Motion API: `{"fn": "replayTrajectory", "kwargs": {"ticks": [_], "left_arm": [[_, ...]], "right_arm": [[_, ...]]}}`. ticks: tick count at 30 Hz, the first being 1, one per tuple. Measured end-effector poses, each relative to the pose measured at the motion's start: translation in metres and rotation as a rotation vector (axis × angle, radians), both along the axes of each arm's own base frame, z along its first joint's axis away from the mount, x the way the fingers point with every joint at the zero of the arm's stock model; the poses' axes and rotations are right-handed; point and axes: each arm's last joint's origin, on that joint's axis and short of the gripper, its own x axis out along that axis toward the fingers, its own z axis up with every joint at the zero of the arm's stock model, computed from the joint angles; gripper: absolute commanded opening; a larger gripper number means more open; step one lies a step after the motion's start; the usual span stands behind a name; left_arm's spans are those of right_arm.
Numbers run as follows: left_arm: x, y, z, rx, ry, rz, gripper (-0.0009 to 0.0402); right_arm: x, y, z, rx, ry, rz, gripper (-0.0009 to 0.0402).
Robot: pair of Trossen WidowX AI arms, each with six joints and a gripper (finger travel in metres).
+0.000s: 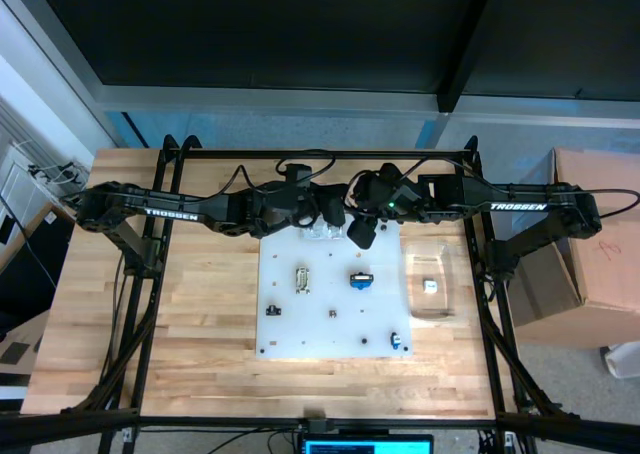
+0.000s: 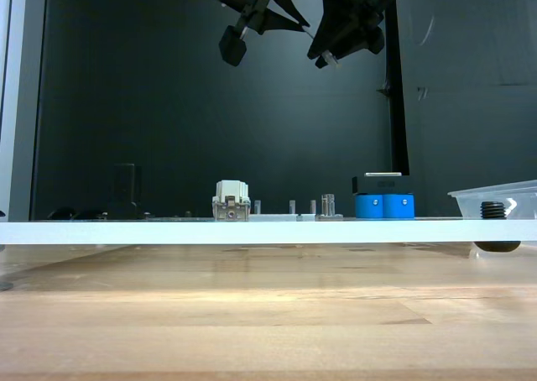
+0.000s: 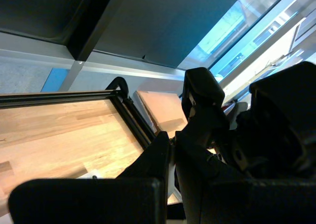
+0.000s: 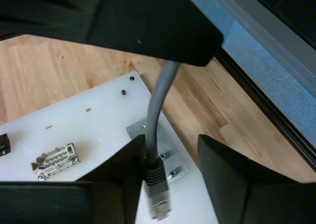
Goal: Pick the RJ45 connector and install on the taskboard
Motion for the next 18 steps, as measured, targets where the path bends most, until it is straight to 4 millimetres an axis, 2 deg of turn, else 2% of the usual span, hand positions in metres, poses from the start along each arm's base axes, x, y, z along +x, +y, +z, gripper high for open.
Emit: {"fn": "replayTrajectory", "kwargs": {"ticks": [7, 12, 18], "left_arm": [[0.0000, -0.0003, -0.0001, 0.003, 0.003, 0.000, 0.0002], [-0.0001, -0.0002, -0.0004, 0.003, 0.006, 0.002, 0.0016], [-0.0003, -0.0005, -0.0006, 0.007, 0.013, 0.002, 0.0069]], "right_arm": [[-0.0002, 0.0007, -0.0002, 0.003, 0.004, 0.004, -0.0004], [-0.0001, 0.0012, -0.0006, 0.020, 0.005, 0.021, 0.0008], [-0.0027, 0.0036, -0.0007, 0.042, 0.016, 0.088, 0.0002]]}}
